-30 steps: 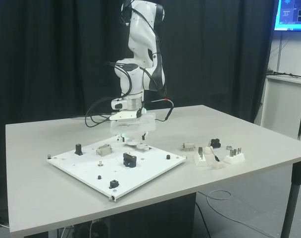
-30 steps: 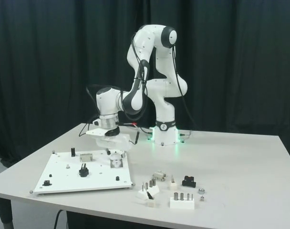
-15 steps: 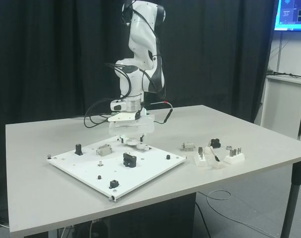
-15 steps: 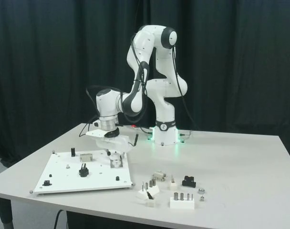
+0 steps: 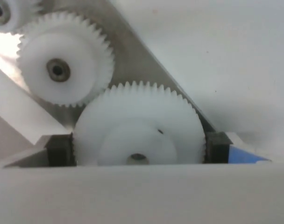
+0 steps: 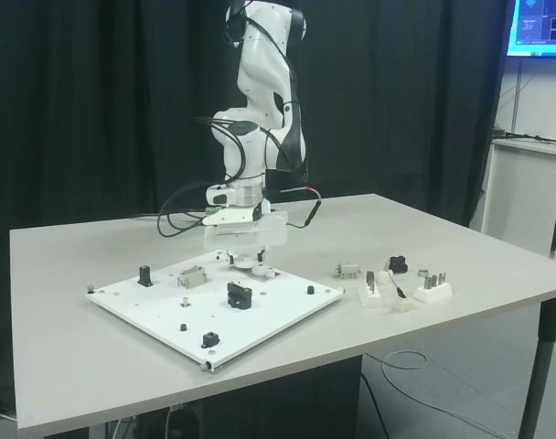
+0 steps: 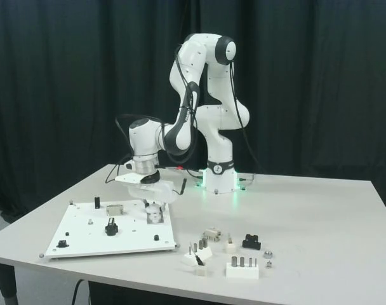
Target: Insert large gear.
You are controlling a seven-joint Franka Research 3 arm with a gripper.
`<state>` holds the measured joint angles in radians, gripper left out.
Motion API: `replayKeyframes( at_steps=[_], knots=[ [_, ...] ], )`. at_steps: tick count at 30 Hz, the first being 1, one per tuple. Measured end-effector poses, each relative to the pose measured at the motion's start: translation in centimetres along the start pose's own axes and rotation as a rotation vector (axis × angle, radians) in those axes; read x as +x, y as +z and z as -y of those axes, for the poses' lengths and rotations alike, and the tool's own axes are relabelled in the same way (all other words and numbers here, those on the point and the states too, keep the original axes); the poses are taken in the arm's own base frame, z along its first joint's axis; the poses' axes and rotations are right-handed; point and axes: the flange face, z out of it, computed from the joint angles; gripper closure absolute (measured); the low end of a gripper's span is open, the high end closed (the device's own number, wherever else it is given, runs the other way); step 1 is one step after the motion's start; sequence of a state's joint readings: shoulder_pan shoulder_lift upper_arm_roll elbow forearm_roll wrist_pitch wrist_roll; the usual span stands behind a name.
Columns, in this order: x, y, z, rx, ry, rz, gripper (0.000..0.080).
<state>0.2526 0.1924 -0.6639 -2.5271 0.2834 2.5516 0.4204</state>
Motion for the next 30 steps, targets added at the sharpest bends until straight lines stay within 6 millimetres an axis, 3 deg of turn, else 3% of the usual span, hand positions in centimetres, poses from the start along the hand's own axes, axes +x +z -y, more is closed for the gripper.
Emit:
replayKeyframes(
  at_steps=[30],
  knots=[
    [0.01,0.10,0.01,-0.003,-0.305,-0.002,0.0206]
  ],
)
